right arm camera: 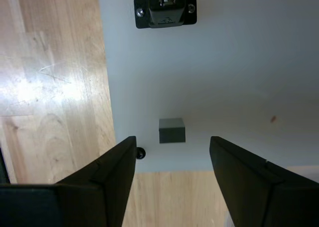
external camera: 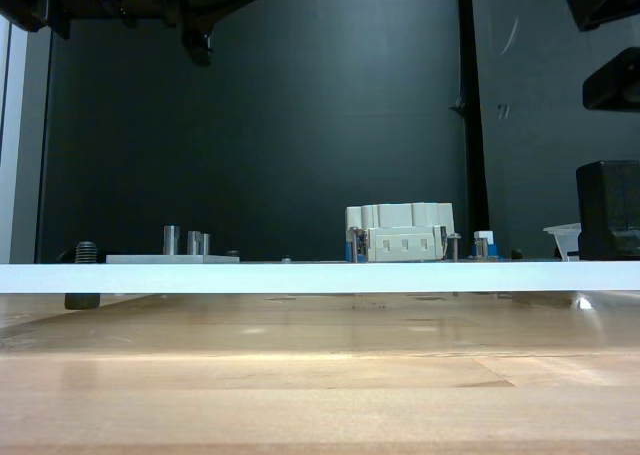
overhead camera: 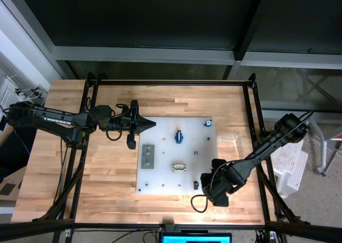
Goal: Pick the 16mm bar and install on taskboard
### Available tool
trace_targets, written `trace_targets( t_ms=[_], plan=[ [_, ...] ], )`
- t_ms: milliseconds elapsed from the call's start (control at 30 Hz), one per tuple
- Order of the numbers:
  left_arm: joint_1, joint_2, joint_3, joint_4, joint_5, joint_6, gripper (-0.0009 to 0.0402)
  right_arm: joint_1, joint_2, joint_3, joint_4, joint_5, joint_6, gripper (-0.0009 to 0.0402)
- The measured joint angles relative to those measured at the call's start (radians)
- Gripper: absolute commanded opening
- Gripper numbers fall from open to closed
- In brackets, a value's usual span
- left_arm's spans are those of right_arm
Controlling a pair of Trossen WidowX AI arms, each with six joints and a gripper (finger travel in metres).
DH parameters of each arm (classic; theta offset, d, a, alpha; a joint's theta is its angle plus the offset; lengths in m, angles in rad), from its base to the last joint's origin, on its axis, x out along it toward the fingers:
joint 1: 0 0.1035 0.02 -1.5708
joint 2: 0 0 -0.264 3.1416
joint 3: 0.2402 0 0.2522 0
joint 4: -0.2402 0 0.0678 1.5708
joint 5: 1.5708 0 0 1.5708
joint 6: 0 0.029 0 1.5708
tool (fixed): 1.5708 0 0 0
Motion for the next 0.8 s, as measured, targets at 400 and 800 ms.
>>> trace_targets(
  t_ms=[400, 800],
  plan=[
    [0.000, 0.000, 0.000, 0.000, 0.000, 0.000, 0.0000, -0.003, -0.134, 0.026, -0.066, 0.027, -0.002, 0.0190],
    [0.000, 0.000, 0.000, 0.000, 0.000, 0.000, 0.0000, -0.003, -0.149, 0.025, -0.074, 0.027, -0.006, 0.0171]
  ],
)
